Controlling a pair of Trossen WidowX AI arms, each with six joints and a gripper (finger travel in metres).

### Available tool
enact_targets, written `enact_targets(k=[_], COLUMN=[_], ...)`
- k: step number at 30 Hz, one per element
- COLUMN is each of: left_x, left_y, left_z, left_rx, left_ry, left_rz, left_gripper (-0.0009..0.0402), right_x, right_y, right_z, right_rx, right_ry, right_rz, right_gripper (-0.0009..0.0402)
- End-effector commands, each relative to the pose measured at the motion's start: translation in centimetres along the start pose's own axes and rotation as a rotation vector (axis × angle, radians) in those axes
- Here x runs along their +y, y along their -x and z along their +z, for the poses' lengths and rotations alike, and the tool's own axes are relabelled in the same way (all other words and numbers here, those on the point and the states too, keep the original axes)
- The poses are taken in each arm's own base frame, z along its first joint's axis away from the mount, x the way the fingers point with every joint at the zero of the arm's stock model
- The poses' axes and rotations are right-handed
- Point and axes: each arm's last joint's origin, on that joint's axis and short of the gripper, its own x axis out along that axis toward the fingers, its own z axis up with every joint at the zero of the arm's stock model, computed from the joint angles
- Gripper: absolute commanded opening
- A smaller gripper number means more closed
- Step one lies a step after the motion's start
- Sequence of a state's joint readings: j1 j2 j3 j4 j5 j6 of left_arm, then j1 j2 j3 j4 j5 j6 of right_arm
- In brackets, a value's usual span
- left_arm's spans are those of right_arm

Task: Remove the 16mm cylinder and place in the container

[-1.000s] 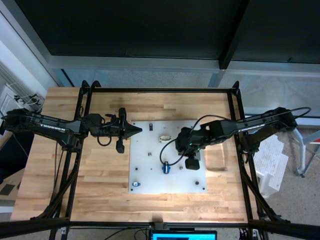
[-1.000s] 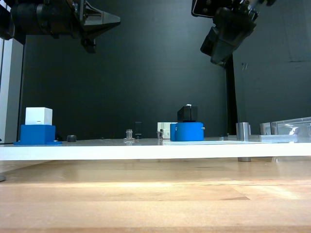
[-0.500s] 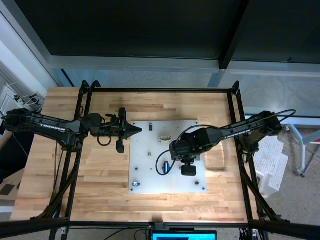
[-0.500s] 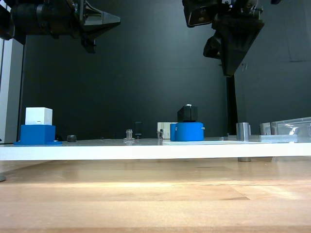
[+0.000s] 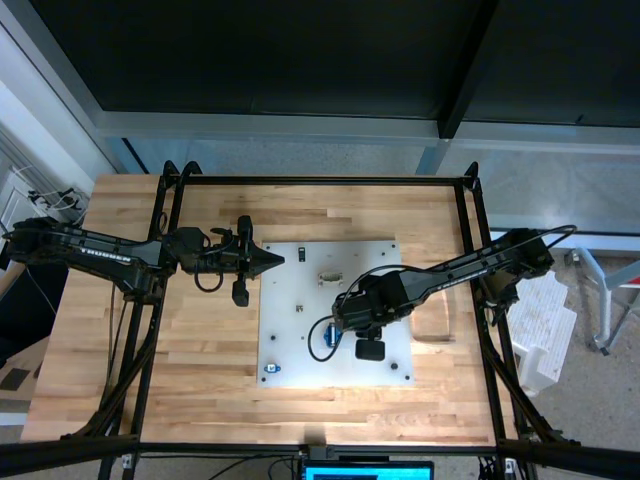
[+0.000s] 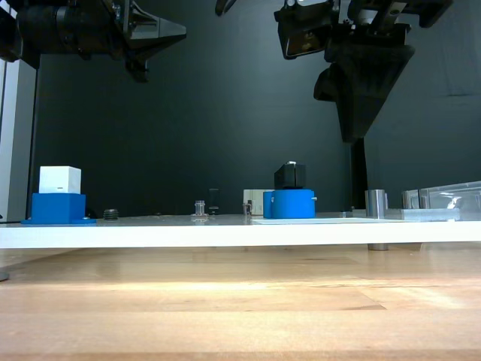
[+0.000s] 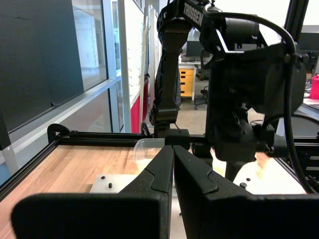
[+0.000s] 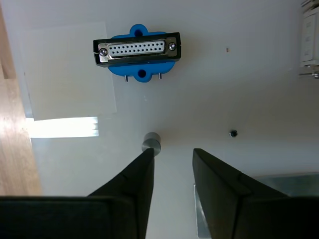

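The 16mm cylinder (image 8: 151,142), a stubby grey rod, stands upright on the white board (image 8: 239,89); the low view shows the cylinder (image 6: 375,203) right of the blue fitting. My right gripper (image 8: 172,153) is open and points down over the board, one fingertip (image 8: 145,158) just short of the rod, which is not between the fingers. Seen from table height, the right gripper (image 6: 353,135) hangs well above it. The clear container (image 5: 440,322) lies beside the board's right edge. My left gripper (image 5: 272,260) is shut and parked high, left of the board.
A blue D-sub connector (image 8: 137,52) sits beyond the rod, and a grey metal block (image 8: 279,199) lies close by. A blue cylindrical fitting (image 6: 293,203) and a white cube on a blue base (image 6: 58,197) stand on the board. A black frame surrounds the table.
The right arm has swung left and toward the near edge over the board, and its gripper now points straight down and hangs lower. The left arm has not moved.
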State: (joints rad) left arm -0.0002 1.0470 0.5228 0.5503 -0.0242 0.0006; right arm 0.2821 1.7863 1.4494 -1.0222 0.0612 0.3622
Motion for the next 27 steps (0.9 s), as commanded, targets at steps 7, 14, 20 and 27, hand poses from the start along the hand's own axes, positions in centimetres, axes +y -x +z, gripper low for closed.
enact_targets(k=[7, 14, 20, 27], left_x=[0.0, 0.0, 0.0, 0.0], left_y=[0.0, 0.0, 0.0, 0.0], left_z=[0.0, 0.0, 0.0, 0.0], left_rx=[0.0, 0.0, 0.0, 0.0], left_ry=[0.0, 0.0, 0.0, 0.0], left_rz=[0.0, 0.0, 0.0, 0.0], left_gripper=[0.0, 0.0, 0.0, 0.0], right_x=[1.1, 1.2, 1.4, 1.5], right_y=[-2.0, -2.5, -2.9, -3.4], right_z=[-0.1, -0.5, -0.6, -0.9], right_rx=[0.051, 0.048, 0.043, 0.037], right_ry=[0.025, 0.04, 0.044, 0.047], right_rz=[-0.015, -0.039, -0.036, -0.033], right_gripper=[0.0179, 0.0193, 0.0192, 0.0166])
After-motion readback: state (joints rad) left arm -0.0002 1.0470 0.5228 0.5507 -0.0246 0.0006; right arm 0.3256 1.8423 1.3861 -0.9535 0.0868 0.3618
